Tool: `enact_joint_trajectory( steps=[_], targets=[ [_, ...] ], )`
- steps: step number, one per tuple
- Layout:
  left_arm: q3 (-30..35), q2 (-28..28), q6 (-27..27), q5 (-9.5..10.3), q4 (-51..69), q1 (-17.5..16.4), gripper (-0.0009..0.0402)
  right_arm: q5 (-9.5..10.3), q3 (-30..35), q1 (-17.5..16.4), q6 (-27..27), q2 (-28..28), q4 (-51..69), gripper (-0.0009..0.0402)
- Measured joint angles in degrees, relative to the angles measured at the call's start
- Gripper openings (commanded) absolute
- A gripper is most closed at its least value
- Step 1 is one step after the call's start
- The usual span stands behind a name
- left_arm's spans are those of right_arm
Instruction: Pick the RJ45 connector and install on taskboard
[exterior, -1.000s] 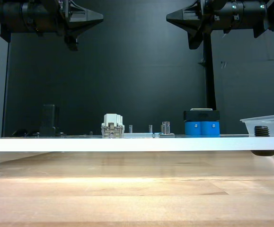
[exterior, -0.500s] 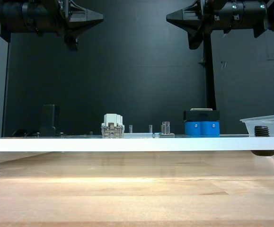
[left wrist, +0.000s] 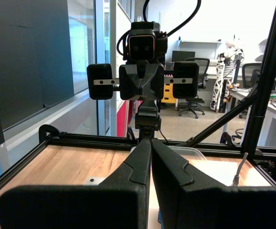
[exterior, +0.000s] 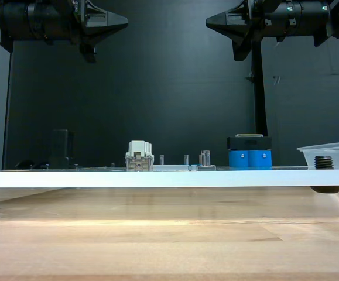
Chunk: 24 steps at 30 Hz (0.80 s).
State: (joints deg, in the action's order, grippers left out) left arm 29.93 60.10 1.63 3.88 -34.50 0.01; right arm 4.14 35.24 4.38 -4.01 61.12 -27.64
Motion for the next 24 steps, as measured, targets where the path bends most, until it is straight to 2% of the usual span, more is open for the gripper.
enact_joint_trajectory(
  steps=[24],
  targets=[
    [0.0, 0.0, 0.0, 0.00, 0.0, 0.0, 0.0000, 0.00, 0.0, 0.0, 0.0, 0.0, 1.3, 0.0000]
  ],
)
